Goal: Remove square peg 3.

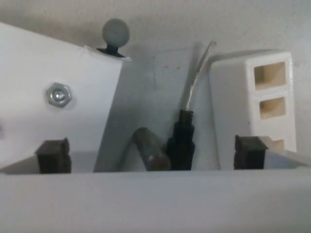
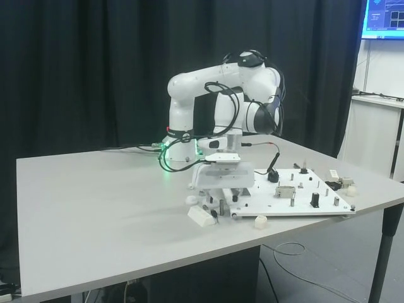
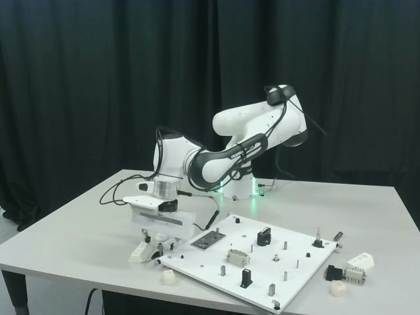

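My gripper (image 1: 151,154) is open, its black pads (image 1: 53,155) wide apart. Between the pads lie a grey round peg (image 1: 150,150) and a black plug (image 1: 181,143) with a thin cable; neither pad touches them. A white block with square holes (image 1: 269,97) sits just beside one pad. On the other side is a corner of the white board (image 1: 58,73), with a nut and a grey ball-headed pin (image 1: 115,33). In the room views the gripper (image 2: 211,205) (image 3: 152,237) hangs low at the board's corner (image 2: 297,205) (image 3: 262,266), over the white block (image 2: 201,216) (image 3: 140,252). I cannot tell which peg is square peg 3.
The board carries several small pegs, a black connector (image 3: 264,235) and a grey plate (image 3: 207,239). Loose white pieces lie on the table: one (image 2: 259,221) at the board's front edge, others (image 3: 359,262) past its far corner. The arm's base (image 2: 178,148) stands behind.
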`<action>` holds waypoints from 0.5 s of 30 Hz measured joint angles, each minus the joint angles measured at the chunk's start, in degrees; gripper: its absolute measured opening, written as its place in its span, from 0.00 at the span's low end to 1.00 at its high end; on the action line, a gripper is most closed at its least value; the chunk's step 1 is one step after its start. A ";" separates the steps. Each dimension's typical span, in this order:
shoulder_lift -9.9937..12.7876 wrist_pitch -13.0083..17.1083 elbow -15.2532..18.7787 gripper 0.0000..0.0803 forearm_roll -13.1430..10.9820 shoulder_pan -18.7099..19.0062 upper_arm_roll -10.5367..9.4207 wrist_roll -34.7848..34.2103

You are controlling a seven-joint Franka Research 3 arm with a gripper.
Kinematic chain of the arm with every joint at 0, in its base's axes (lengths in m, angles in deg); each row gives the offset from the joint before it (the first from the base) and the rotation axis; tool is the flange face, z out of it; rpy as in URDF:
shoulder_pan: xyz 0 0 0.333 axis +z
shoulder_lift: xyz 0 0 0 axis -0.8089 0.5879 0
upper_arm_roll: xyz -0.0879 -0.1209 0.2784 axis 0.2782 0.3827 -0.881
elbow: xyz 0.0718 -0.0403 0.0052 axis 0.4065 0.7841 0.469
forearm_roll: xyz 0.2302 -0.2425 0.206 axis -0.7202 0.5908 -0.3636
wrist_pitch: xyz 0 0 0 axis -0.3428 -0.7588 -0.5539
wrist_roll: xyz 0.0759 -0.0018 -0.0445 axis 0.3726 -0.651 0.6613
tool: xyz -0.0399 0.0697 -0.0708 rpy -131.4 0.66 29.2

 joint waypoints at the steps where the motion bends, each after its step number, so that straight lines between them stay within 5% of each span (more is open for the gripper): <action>1: 0.02 0.00 0.00 0.93 0.00 0.04 0.18 0.00; 15: 0.62 -0.68 -0.03 0.99 0.06 0.35 1.98 0.00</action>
